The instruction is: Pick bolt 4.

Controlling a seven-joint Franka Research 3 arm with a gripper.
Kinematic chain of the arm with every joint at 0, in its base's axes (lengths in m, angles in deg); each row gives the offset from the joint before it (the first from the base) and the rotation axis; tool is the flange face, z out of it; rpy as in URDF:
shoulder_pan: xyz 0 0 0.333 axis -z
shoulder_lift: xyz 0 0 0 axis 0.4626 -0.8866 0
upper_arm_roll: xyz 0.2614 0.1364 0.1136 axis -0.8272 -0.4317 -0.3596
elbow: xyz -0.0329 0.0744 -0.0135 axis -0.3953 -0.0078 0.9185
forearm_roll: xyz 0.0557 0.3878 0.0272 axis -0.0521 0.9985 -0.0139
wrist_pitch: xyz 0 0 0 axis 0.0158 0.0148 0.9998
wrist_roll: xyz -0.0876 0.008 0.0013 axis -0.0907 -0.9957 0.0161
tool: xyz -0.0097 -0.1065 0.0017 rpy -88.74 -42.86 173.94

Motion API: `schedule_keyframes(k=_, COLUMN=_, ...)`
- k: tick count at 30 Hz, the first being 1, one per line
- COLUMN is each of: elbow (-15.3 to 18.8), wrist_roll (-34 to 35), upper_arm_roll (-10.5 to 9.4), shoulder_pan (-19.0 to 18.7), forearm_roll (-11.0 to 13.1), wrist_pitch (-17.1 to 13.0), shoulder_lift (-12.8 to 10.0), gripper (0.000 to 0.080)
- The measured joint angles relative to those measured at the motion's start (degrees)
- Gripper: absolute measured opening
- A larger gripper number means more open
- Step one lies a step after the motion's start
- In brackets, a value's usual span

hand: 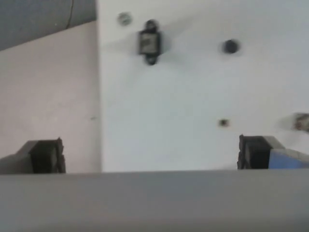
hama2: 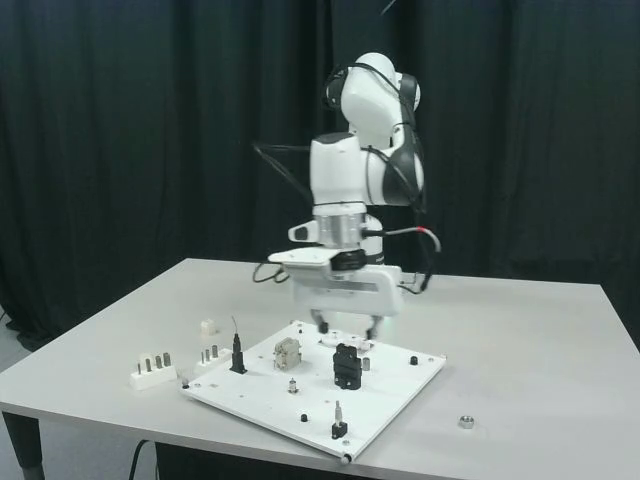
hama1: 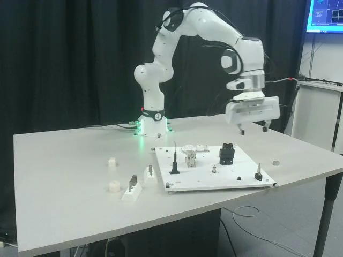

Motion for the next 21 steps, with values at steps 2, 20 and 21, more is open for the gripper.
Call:
schedule_keyframes(k=2, elbow=-0.6, wrist_roll=1.5, upper_arm_roll=0.00, shoulder_pan=-1.0, forearm_roll=0.0, wrist_pitch=0.3, shoulder_lift=-0.6, gripper=0.0800)
schedule_keyframes(k=20, elbow=-5.0, wrist_roll=9.0, upper_arm_roll=-0.02, shoulder_pan=-9.7, forearm_roll=0.0, wrist_pitch=3.0, shoulder_lift=-6.5, gripper=0.0800)
schedule_keyframes(k=21, elbow=-5.2, wrist_roll=9.0, upper_arm_roll=-0.01, shoulder_pan=-10.1, forearm_roll=0.0, wrist_pitch=3.0, shoulder_lift=-6.8, gripper=0.0800)
